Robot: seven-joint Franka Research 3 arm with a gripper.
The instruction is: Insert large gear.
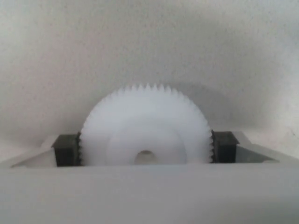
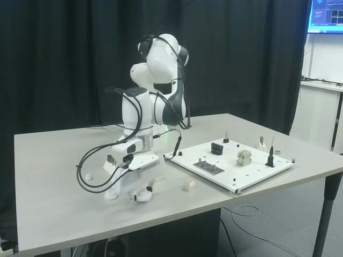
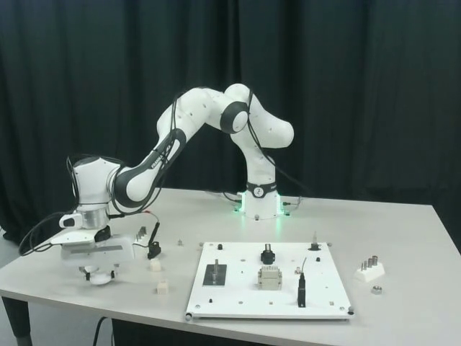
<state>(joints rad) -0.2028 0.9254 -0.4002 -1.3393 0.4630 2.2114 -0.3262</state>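
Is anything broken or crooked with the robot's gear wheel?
Nothing stands out. The large gear sits squarely between the black fingers of the gripper, its teeth looking whole. The white board lies flat on the grey table.

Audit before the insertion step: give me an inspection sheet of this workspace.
Surface: grey table.
Job's things: large gear, white, held between the claw's black fingers, away from the white assembly board.
Clutter: small white blocks near the claw; peg holder and a loose nut beside the board.
Claw: shut on the gear, low over the table.
Cables: black cables loop off the wrist.
Surroundings: black curtain; monitor.
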